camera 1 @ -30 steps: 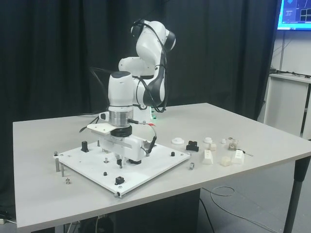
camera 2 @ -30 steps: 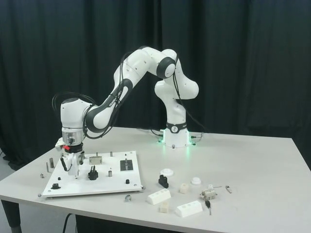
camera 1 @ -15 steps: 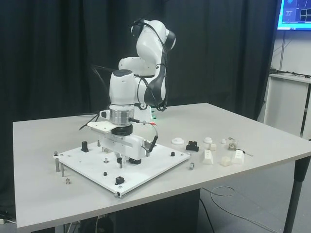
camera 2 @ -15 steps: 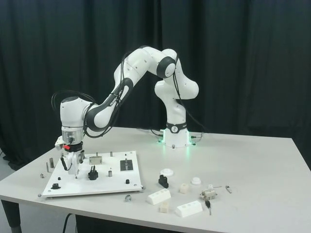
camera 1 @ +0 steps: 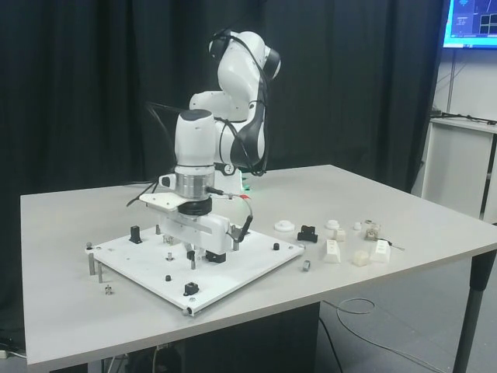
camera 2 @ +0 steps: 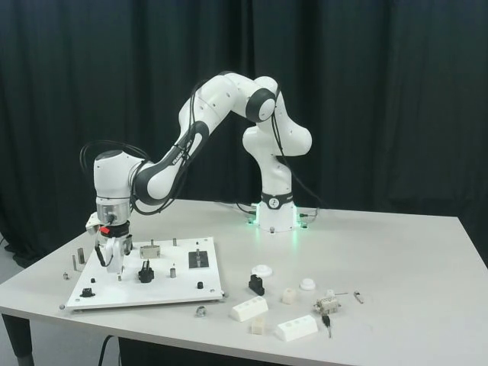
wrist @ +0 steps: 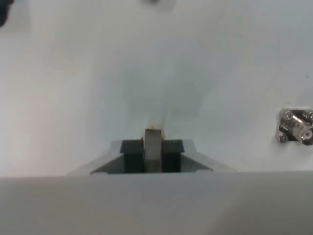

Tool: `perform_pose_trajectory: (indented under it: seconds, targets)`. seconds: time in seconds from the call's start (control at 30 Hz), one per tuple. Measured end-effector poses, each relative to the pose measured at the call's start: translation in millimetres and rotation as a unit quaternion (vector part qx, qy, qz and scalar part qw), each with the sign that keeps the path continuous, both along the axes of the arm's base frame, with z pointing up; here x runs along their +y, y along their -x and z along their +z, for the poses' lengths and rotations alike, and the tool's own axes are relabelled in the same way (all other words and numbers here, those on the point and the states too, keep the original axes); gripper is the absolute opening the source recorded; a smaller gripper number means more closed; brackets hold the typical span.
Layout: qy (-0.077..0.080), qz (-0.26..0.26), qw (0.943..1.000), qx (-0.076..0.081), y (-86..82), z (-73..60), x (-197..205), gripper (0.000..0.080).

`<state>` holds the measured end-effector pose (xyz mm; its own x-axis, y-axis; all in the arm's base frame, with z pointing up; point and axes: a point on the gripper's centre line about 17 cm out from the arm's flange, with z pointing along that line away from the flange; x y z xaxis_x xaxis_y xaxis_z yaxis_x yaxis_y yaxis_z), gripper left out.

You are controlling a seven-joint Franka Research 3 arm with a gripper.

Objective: Remove square peg 2.

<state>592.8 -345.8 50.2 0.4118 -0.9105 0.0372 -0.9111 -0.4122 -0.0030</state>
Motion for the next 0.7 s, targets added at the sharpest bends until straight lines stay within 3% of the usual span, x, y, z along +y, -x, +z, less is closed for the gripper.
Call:
perform_pose_trajectory:
  seconds: [0.7]
  targets:
    - [0.003, 0.007, 1.0000, 0.004, 0.1, 2.0, -0.1, 0.0071]
